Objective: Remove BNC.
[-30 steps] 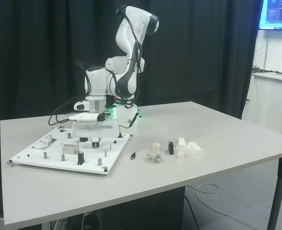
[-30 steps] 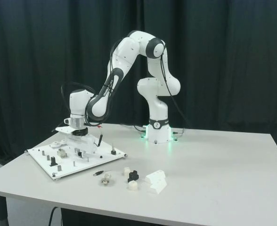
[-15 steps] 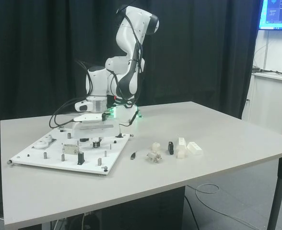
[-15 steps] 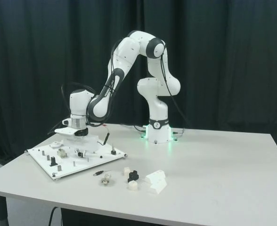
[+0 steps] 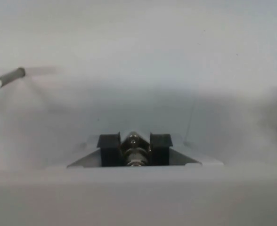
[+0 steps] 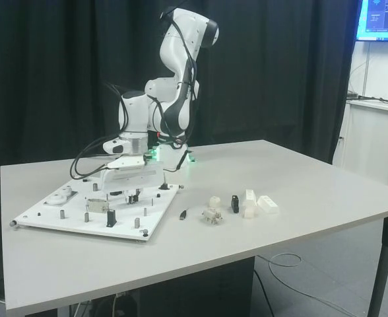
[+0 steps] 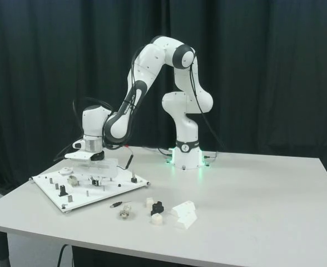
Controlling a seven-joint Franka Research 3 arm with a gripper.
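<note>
End effector (image 5: 134, 153) pinching connector (image 5: 134, 151) above white board (image 6: 75, 214); lift straight, avoid board's pegs.

I count one white board (image 6: 75, 214) on one grey table (image 6: 299, 178). Beside the board lie about six loose parts: two white blocks (image 6: 268, 204), two small white pieces (image 6: 214, 201), one black piece (image 6: 235, 203) and one metal connector (image 6: 211, 215), plus one thin plug (image 6: 182, 214). Between my fingers I see one BNC (image 5: 134, 151). One grey peg (image 5: 9, 77) stands nearby.
</note>
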